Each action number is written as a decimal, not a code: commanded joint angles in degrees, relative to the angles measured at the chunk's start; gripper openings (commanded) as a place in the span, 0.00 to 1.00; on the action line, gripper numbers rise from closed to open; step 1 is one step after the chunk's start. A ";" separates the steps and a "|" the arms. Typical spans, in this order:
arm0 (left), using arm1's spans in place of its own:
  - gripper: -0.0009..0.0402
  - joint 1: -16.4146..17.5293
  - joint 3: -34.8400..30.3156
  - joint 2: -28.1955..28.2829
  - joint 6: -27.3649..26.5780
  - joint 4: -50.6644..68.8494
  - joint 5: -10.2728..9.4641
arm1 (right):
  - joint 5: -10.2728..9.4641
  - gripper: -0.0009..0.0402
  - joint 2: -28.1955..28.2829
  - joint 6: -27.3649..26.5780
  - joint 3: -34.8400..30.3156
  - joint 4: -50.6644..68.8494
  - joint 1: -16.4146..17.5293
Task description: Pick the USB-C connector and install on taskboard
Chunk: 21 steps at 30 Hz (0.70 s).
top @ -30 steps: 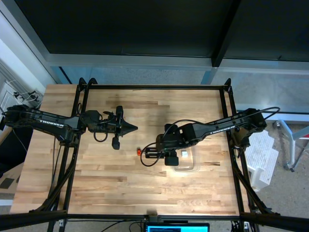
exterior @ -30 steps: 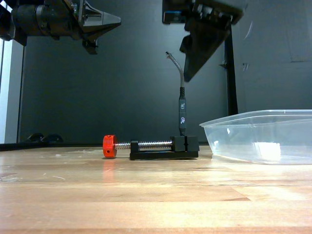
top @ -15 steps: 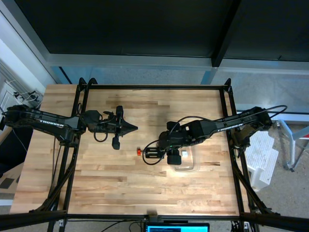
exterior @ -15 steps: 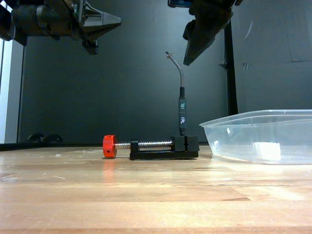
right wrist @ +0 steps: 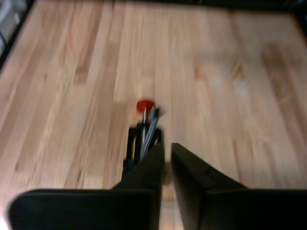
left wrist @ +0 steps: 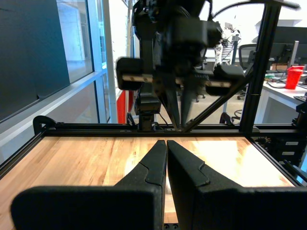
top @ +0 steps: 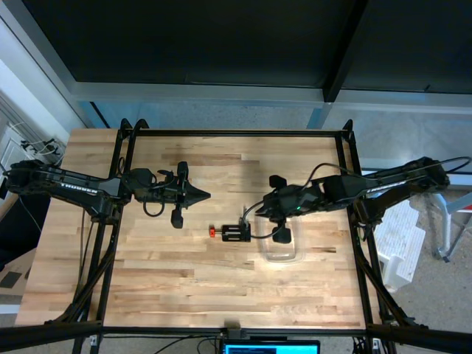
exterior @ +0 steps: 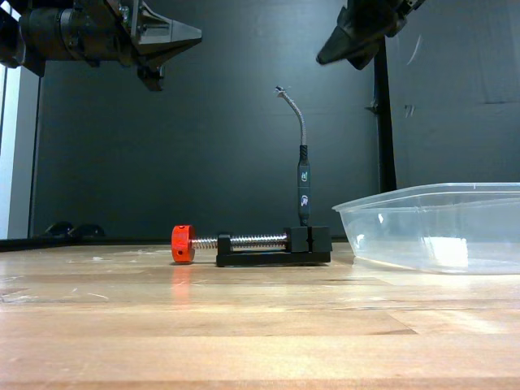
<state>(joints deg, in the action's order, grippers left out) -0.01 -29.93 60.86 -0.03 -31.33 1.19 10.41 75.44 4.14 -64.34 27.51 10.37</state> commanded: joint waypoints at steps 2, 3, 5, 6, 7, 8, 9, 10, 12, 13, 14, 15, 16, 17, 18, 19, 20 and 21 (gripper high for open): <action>0.02 0.00 -0.02 0.00 0.00 -0.04 0.00 | -2.12 0.05 -5.03 -0.61 4.70 -6.29 -1.84; 0.02 0.00 -0.02 0.00 0.00 -0.04 0.00 | -2.99 0.05 -6.03 -1.16 5.84 -8.11 -2.32; 0.02 0.02 -0.02 0.00 0.00 -0.02 0.00 | -3.17 0.03 -8.00 -2.25 8.31 -12.39 -3.15; 0.02 0.00 -0.02 0.00 0.00 0.00 0.00 | -3.19 0.02 -8.90 -2.60 9.62 -14.84 -3.52; 0.02 0.00 -0.02 0.00 0.00 -0.02 0.00 | -3.41 0.02 -9.79 -3.02 10.93 -17.05 -3.98; 0.02 0.00 -0.02 0.00 0.00 -0.02 0.00 | -4.37 0.02 -10.73 -3.17 12.28 -19.30 -4.55; 0.02 0.00 -0.02 0.00 0.00 -0.02 0.00 | -5.18 0.03 -11.61 -2.97 13.66 -21.46 -5.20; 0.02 0.00 -0.02 0.00 0.00 -0.02 0.00 | -6.10 0.03 -12.11 -2.91 14.82 -23.34 -5.95; 0.02 0.02 -0.02 0.00 0.00 -0.02 0.00 | -7.58 0.02 -13.33 -2.86 16.96 -26.84 -7.17; 0.02 0.00 -0.02 0.00 0.00 -0.02 0.00 | -7.61 0.02 -13.79 -2.89 17.86 -28.41 -7.65; 0.02 0.00 -0.02 0.00 0.00 -0.02 0.00 | -7.56 0.02 -14.36 -2.91 18.75 -29.99 -7.96; 0.02 0.00 -0.02 0.00 0.00 -0.02 0.00 | -7.56 0.02 -15.04 -2.95 19.78 -31.80 -8.11; 0.02 0.00 -0.02 0.00 0.00 -0.02 0.02 | -7.48 0.02 -15.58 -2.95 20.83 -33.94 -8.28; 0.02 0.00 -0.02 0.00 0.00 -0.04 0.00 | -7.48 0.02 -16.02 -2.91 21.90 -36.17 -8.50; 0.02 0.02 -0.02 0.00 0.00 -0.04 0.00 | -7.50 0.02 -16.39 -2.89 22.99 -38.38 -8.63; 0.02 0.00 -0.02 0.00 0.00 -0.02 0.00 | -7.48 0.02 -16.79 -2.89 24.06 -40.61 -8.74; 0.02 0.00 -0.02 0.00 0.00 -0.02 0.00 | -7.45 0.02 -17.00 -2.78 25.16 -42.84 -9.03; 0.02 0.00 -0.02 0.00 0.00 -0.02 0.00 | -7.45 0.02 -17.09 -2.40 26.08 -44.65 -9.40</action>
